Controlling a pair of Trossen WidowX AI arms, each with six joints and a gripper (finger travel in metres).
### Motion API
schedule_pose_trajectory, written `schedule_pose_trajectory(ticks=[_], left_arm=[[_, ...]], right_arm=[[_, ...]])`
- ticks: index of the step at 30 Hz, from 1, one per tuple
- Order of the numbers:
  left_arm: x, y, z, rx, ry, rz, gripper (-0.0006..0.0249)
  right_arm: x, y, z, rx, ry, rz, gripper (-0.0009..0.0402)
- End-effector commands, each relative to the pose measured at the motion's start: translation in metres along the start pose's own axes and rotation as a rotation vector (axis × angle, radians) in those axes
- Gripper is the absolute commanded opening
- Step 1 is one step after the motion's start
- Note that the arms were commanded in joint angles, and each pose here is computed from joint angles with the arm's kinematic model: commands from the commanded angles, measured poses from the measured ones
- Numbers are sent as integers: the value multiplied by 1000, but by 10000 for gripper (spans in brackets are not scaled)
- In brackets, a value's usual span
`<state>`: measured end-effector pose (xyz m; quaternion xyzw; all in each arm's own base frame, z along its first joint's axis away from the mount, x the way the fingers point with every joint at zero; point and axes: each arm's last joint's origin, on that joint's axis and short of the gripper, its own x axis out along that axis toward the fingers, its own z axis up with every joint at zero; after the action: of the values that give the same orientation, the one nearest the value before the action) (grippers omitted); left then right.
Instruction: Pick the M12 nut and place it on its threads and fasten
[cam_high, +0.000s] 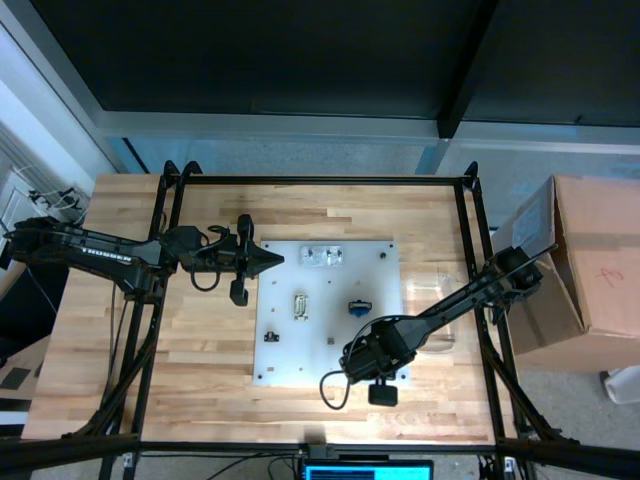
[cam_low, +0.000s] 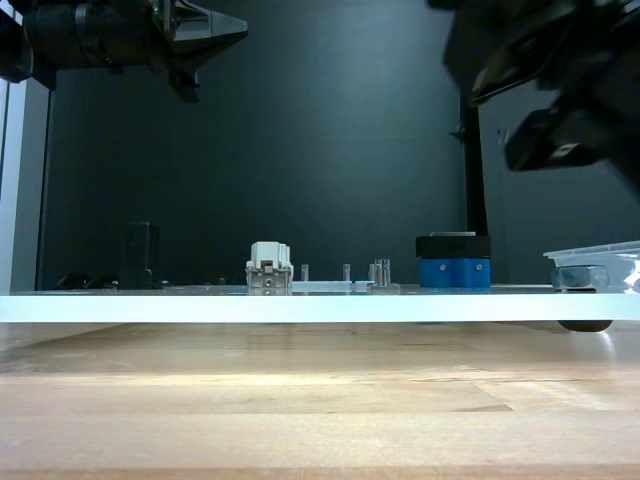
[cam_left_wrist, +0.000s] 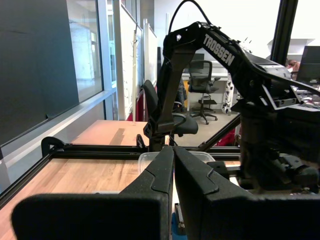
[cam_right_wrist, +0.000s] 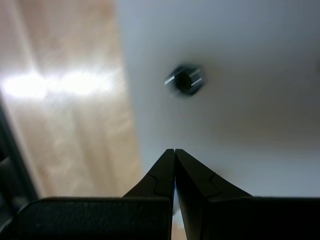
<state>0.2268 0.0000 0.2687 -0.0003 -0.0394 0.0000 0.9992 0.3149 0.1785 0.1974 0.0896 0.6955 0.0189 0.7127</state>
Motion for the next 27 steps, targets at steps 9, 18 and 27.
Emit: schedule_pose_trajectory(ticks=[9, 18, 27], left_arm=[[0, 0, 0, 0, 2, 0, 0], [0, 0, 0, 0, 2, 0, 0], [0, 0, 0, 0, 2, 0, 0]], right_arm=[[4, -3, 7, 70, -161, -174, 0], [20, 3, 15, 80, -171, -126, 0], [9, 4, 3, 57, 1, 10, 0]])
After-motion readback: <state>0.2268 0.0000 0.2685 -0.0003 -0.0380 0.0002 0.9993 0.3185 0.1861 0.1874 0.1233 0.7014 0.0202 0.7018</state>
